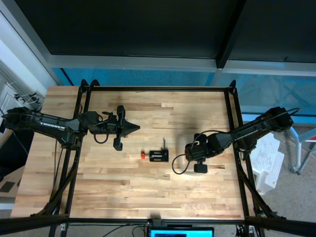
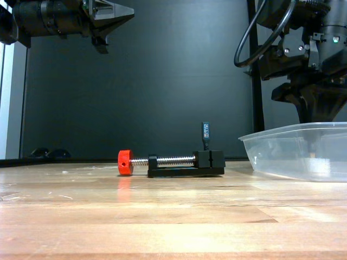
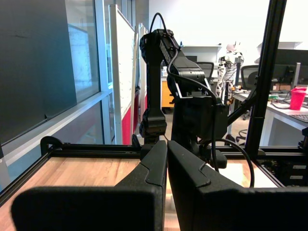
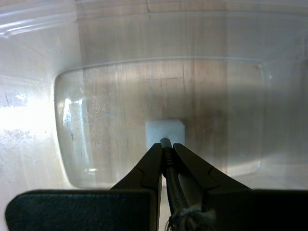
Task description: Pick the usb-c connector and install on the hub
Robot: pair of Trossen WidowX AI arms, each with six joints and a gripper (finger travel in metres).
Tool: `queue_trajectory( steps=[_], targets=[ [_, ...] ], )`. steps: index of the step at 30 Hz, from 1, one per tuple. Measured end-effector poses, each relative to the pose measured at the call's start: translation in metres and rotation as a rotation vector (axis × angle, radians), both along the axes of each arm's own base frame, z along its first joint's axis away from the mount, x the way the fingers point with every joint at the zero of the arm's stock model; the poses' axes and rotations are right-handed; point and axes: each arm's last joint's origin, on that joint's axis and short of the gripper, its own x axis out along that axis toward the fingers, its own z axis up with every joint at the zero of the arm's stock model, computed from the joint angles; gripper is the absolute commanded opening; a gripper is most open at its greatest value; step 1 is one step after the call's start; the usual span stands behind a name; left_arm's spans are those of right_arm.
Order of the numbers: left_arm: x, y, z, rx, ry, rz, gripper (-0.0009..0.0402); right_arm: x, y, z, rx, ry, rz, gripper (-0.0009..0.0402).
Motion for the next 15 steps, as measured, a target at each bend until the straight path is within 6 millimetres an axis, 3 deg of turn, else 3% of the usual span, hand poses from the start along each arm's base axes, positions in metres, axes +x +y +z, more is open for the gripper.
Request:
queue_trajectory(
  steps=[8, 15],
  targets=[
    [0.000, 0.000, 0.000, 0.000, 0.001, 0.000, 0.0000, 0.000, 0.000, 0.013, 0.001, -0.013, 0.005, 0.0000],
    [0.000, 0.000, 0.000, 0.000, 0.000, 0.000, 0.0000, 0.003, 0.001, 0.037, 0.001, -0.014, 0.007, 0.0000]
  ],
)
